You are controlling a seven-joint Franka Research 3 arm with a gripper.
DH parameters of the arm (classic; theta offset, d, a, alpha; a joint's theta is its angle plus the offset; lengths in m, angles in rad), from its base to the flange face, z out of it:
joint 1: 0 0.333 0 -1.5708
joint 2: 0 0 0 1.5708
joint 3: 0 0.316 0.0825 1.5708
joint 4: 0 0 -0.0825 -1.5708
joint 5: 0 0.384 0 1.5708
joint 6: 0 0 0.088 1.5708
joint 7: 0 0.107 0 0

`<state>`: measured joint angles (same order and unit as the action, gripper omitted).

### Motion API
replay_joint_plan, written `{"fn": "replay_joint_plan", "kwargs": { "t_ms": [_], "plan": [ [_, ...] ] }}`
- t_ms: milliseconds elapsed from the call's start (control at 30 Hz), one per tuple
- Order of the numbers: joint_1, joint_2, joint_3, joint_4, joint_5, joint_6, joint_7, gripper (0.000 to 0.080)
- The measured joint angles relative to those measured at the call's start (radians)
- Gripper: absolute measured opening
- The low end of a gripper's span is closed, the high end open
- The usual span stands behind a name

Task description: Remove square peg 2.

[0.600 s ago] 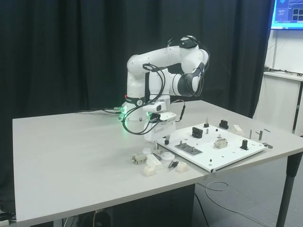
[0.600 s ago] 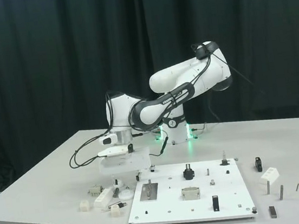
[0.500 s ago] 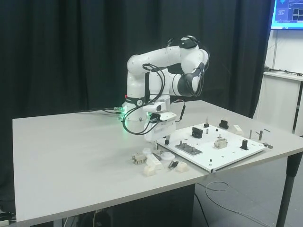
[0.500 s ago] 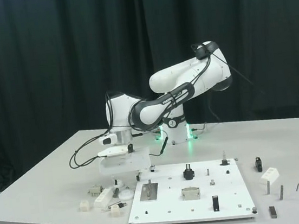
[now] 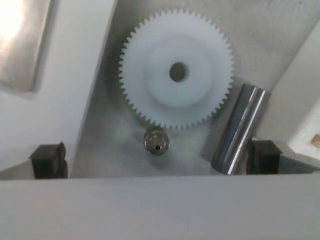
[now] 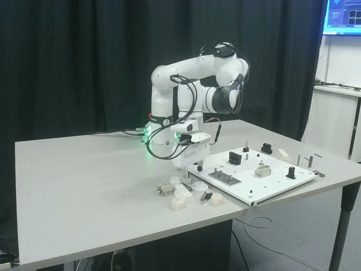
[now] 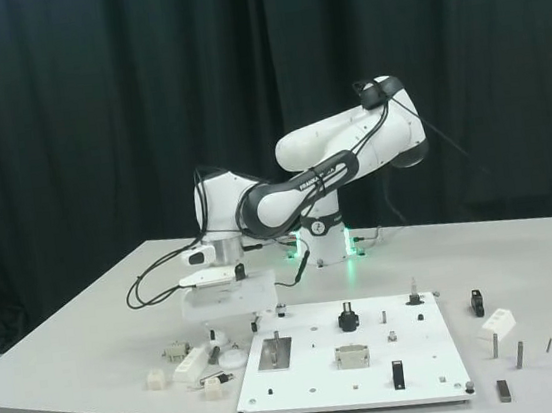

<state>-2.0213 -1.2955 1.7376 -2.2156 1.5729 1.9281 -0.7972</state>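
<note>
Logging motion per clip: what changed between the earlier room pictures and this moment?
The hand has risen slightly above the loose parts beside the white board; the forearm sits a little higher too. Nothing was visibly picked up or let go. The white gear, metal rod, board and scattered parts lie as before.

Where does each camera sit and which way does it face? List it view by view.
Wrist view: on the arm's wrist, looking down at a white gear; both black fingertips show.
First room view: off one table corner, facing the whole arm.
Second room view: across the white board, facing the arm's base.
Both room views share arm and board.
</note>
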Motion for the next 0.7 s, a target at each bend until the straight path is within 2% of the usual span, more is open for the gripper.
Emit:
{"fn": "replay_joint_plan", "kwargs": {
  "t_ms": [367, 700],
  "plan": [
    [0.001, 0.000, -0.026, 0.007, -0.001, -0.036, 0.002, 0.0800],
    [0.002, 0.000, -0.032, 0.016, -0.016, -0.038, -0.047, 0.0800]
  ]
}}
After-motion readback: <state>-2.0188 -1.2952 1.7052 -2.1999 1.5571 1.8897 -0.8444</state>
